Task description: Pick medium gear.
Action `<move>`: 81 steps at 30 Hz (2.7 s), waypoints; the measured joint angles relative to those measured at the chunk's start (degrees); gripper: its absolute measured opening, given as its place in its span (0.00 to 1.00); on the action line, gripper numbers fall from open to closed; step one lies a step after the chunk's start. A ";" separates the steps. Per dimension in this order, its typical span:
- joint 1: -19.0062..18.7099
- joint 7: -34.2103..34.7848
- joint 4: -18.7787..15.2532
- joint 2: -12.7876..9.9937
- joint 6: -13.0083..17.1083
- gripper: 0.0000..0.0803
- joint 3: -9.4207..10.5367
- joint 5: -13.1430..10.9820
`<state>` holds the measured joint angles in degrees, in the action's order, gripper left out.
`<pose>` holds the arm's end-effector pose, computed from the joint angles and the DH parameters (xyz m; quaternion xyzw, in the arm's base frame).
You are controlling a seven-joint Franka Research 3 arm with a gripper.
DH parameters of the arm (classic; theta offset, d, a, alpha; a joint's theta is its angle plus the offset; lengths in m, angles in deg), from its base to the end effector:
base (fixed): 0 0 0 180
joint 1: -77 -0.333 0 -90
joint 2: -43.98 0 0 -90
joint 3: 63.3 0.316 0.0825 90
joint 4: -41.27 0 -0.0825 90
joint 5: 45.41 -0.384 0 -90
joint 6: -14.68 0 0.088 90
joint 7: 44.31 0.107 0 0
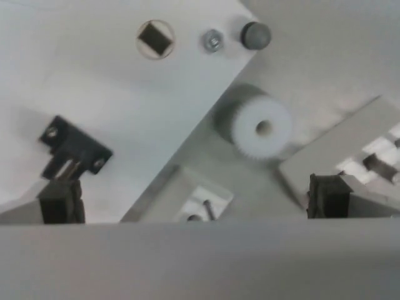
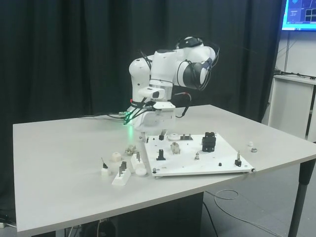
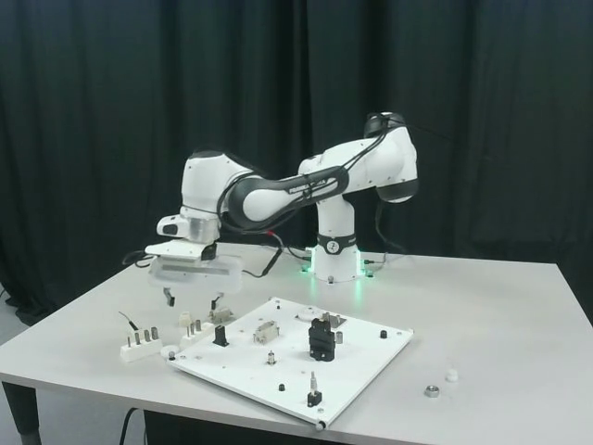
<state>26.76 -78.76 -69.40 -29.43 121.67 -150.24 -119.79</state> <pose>0.5759 -0.1941 0.2896 0.9751 -0.2091 0.0441 0.0596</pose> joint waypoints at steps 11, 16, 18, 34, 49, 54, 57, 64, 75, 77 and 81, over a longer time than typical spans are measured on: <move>7.17 -1.19 7.06 -0.89 -1.16 1.00 3.05 -0.71; 9.95 -1.75 9.86 -1.13 -1.43 1.00 4.33 -0.71; 11.00 -2.01 10.90 -1.22 -1.63 1.00 4.82 -0.71; 16.17 -4.65 15.10 -1.88 -3.10 1.00 7.80 -0.40; 19.07 -5.66 17.52 -1.94 -2.89 1.00 9.95 0.02; 20.03 -6.60 18.47 -1.95 -2.86 1.00 10.64 0.82; 20.55 -7.19 18.95 -1.95 -2.75 1.00 11.06 1.05; 21.62 -8.24 19.81 -1.95 -2.19 1.00 11.97 1.37; 22.74 -8.98 20.11 -1.96 -0.42 1.00 13.79 1.69; 22.92 -9.06 20.11 -1.96 -0.28 1.00 14.14 1.71; 23.20 -9.07 20.11 -1.96 -0.04 1.00 14.69 1.75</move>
<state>49.96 -87.83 -49.29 -31.38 121.63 -135.55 -118.04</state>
